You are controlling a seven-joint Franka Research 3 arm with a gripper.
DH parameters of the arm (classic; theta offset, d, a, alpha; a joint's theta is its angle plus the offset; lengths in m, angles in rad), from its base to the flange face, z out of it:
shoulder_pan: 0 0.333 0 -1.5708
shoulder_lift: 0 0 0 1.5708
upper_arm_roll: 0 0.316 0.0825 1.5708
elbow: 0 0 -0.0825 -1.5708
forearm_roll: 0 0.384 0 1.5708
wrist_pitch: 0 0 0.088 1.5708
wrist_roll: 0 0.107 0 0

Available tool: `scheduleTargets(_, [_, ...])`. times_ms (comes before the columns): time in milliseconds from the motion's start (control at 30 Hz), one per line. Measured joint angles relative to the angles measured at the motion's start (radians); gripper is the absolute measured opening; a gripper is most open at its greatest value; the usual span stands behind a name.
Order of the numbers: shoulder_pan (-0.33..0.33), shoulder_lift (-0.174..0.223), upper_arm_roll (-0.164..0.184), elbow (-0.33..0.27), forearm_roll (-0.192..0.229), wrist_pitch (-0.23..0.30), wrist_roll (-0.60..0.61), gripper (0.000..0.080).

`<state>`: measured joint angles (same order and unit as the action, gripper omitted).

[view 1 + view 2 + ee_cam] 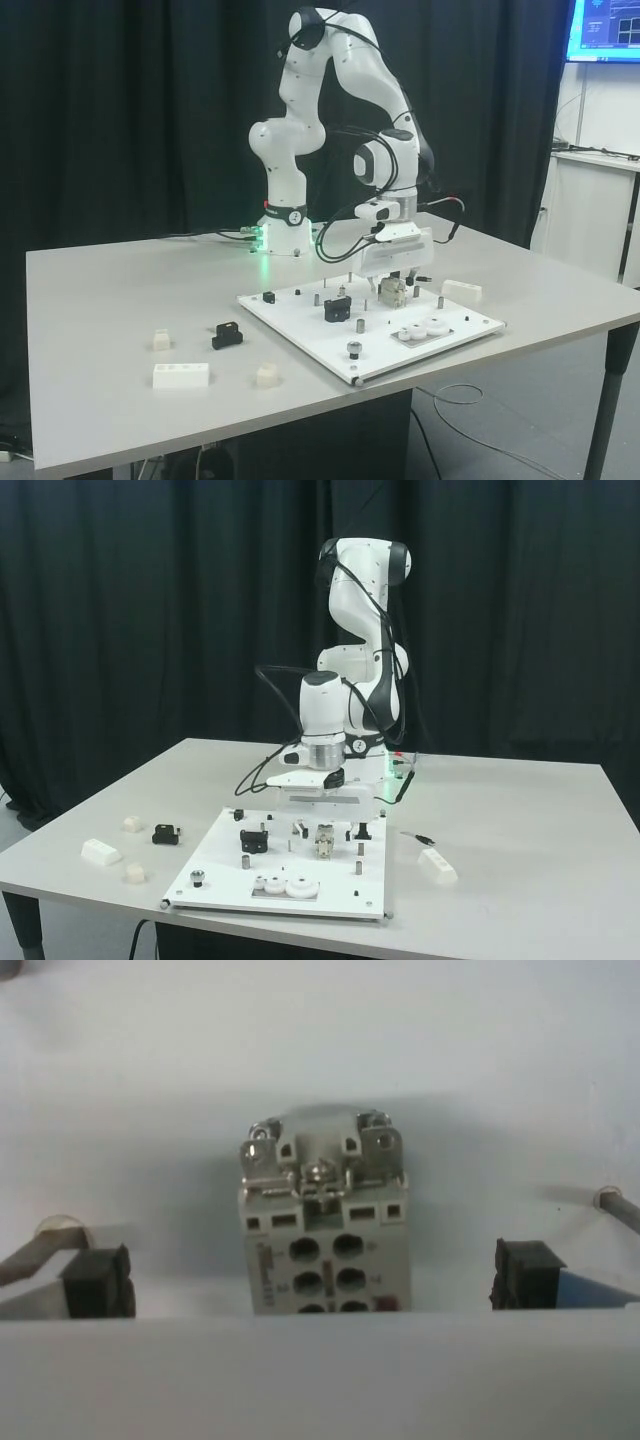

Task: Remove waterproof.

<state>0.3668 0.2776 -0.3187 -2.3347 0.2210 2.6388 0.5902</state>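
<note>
White connector (325,1225), label illegible

Nothing readable was found anywhere. Tiny markings were seen on the face of the connector block (325,1250) (beside its round holes), but they couldn't be made out. The monitor (604,28) showed only unreadable lines.

Black curtains (150,610) hang behind the grey table (110,300), with a lit screen (605,30) in one corner.

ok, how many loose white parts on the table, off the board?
4. Three clustered near the black part: small block, long block, small piece. A lone block across the board. Others may be hidden.
</note>
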Motion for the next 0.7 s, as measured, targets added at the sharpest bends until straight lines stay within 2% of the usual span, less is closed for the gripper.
scheduleTargets(500, [0.000,-0.002,-0.002,0.024,-0.049,-0.046,0.018,0.0800])
scheduleTargets(533, [0.000,-0.002,-0.003,0.027,-0.051,-0.051,0.020,0.0690])
scheduleTargets(667, [0.000,-0.002,-0.004,0.034,-0.057,-0.064,0.030,0.0690])
scheduleTargets(700, [0.000,-0.002,-0.004,0.035,-0.058,-0.067,0.033,0.0514])
